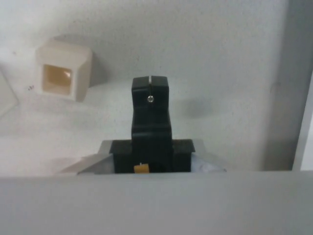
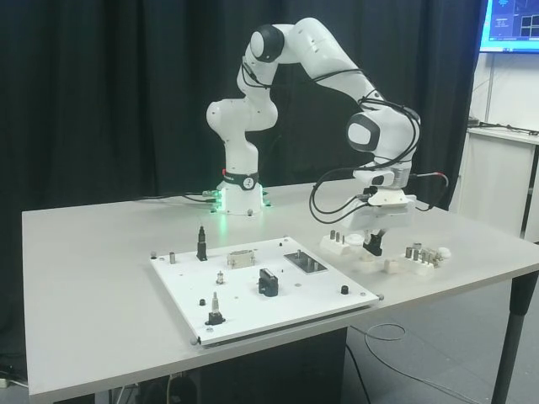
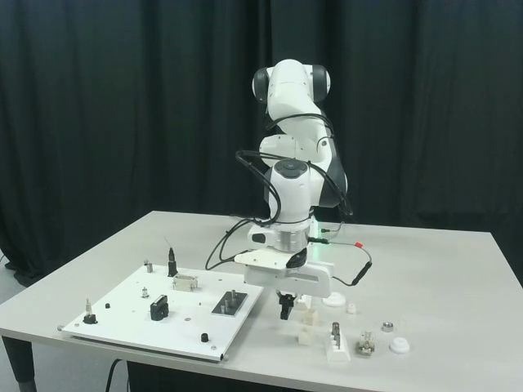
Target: Insert D-SUB.
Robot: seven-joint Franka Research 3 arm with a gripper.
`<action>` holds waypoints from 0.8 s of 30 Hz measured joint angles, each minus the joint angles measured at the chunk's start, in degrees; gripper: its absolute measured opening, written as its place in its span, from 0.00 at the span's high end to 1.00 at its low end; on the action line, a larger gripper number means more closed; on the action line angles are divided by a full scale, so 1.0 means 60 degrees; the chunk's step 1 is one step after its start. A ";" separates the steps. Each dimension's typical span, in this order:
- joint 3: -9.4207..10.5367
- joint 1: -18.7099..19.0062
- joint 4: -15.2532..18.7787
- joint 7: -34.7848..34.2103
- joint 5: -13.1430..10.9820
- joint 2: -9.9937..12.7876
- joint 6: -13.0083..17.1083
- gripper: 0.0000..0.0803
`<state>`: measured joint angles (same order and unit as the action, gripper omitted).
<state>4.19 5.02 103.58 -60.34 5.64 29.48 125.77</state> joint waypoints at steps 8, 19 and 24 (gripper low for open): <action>0.0000 0.0008 0.0000 0.0074 -0.0066 0.0013 0.0000 0.81; -0.0021 0.0014 -0.0001 0.0380 -0.0066 0.0025 0.0018 0.81; -0.0109 0.0016 -0.0049 0.0378 -0.0033 0.0025 0.0060 0.81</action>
